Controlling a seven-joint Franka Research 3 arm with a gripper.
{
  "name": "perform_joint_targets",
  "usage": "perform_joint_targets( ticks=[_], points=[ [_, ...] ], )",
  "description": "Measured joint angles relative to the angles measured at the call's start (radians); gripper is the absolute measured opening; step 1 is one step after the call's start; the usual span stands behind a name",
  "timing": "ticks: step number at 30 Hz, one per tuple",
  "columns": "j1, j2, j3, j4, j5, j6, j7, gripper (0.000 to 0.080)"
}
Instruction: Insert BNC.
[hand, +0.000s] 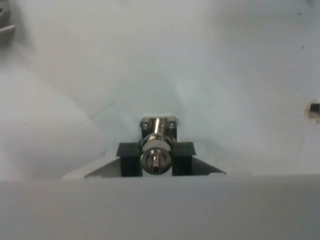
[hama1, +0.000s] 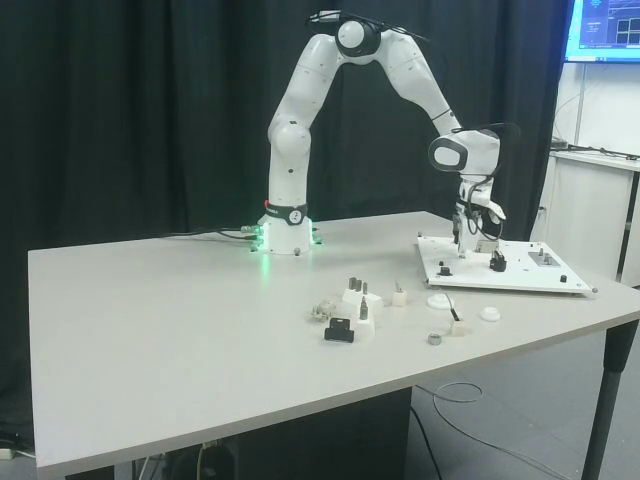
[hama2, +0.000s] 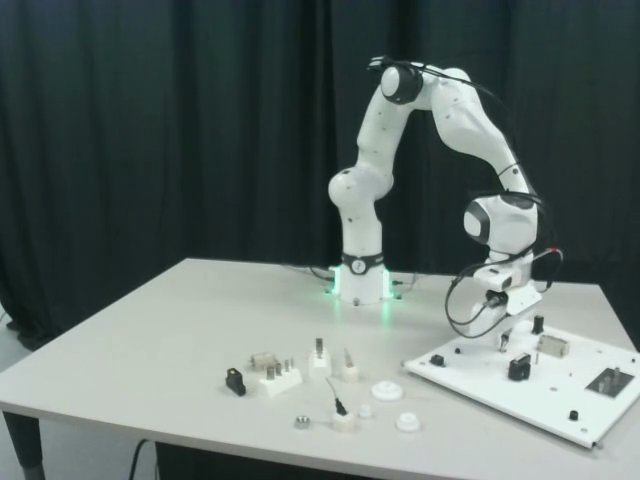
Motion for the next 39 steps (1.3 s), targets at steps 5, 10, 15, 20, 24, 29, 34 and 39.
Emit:
perform_joint_targets(
  ticks=[5,10,15,20,24,29,34,39],
  points=[
    [0.0,0.001,0.0,0.0,0.0,0.0,-0.034,0.0125],
    [0.0,0.001,0.0,0.0,-0.001,0.001,-0.058,0.0125],
    [0.0,0.002,0.0,0.0,-0.002,0.002,-0.088,0.0125],
    [0.0,0.002,0.0,0.0,-0.003,0.003,-0.115,0.0125],
    [0.001,0.003,0.0,0.0,-0.007,0.003,-0.119,0.0125],
    [0.001,0.003,0.0,0.0,-0.007,0.003,-0.118,0.0125],
    [0.001,0.003,0.0,0.0,-0.006,0.003,-0.09,0.0125],
    [0.002,0.003,0.0,0.0,-0.006,0.003,-0.061,0.0125]
  ],
)
